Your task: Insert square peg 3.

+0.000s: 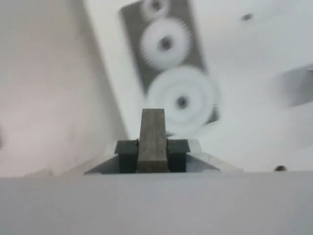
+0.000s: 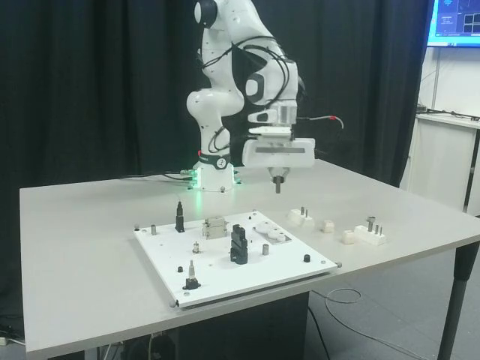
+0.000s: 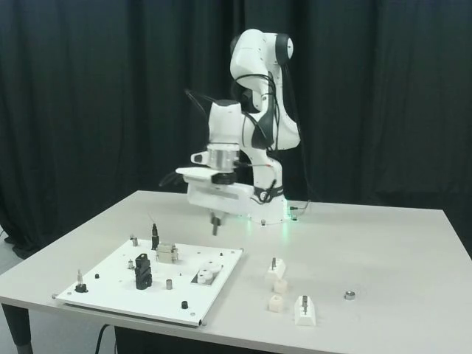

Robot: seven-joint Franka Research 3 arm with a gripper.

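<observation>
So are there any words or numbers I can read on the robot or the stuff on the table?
None can be read.
The screen in the corner of the first room view shows marks, too small to read.
The white board, the square peg in the gripper and the arm show no lettering.

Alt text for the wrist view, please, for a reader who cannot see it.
The hand holds a grey square metal peg between its two black fingers, above a white board. Below lies a grey plate carrying three white toothed gears in a row.
</observation>
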